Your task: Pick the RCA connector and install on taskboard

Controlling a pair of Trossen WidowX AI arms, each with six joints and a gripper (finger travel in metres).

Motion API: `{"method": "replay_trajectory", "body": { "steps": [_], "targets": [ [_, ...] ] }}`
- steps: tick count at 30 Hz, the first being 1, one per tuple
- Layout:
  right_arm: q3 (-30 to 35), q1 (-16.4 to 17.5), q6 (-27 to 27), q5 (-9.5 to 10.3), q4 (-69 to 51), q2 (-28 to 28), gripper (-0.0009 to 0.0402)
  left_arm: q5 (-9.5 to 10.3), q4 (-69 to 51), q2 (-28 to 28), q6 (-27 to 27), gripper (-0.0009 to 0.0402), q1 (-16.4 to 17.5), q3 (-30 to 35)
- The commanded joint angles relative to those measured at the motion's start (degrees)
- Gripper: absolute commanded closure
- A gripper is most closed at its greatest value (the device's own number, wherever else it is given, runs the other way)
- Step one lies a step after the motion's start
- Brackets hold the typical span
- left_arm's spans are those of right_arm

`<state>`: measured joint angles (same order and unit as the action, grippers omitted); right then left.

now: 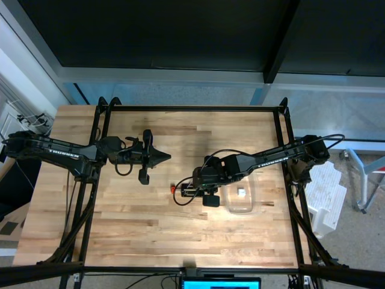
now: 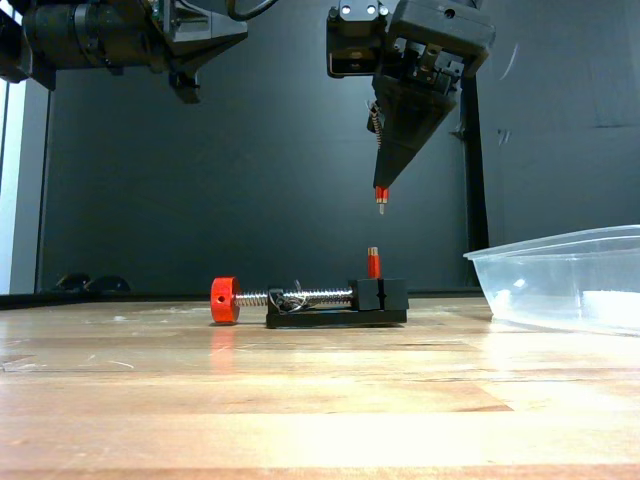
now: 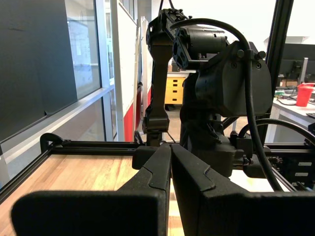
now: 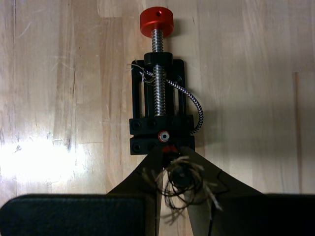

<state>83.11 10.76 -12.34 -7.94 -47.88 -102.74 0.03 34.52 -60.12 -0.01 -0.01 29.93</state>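
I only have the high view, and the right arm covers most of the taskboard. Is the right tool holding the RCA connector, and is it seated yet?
Observer: Not seated. In the low view the right tool hangs above the taskboard, shut on the RCA connector, pin down, with open air beneath it.
Operator: Is it lined up?
Observer: Nearly. The right wrist view shows the red-ringed socket just beyond the tool's tips, not hidden under them.
Operator: And the other arm?
Observer: The left wrist view shows the left tool shut and empty.
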Motion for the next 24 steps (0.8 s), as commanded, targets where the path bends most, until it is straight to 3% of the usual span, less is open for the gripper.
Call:
{"method": "replay_trajectory", "body": {
  "steps": [1, 24],
  "targets": [
    [0.5, 0.0, -0.2, 0.02, 0.3, -1.1, 0.0393, 0.0, 0.0, 0.0, 0.0, 0.0393, 0.0, 0.0],
    [-1.1, 0.0, 0.0, -0.02, 3.3, -2.8, 0.0393, 0.0, 0.0, 0.0, 0.0, 0.0393, 0.0, 0.0]
  ]
}}
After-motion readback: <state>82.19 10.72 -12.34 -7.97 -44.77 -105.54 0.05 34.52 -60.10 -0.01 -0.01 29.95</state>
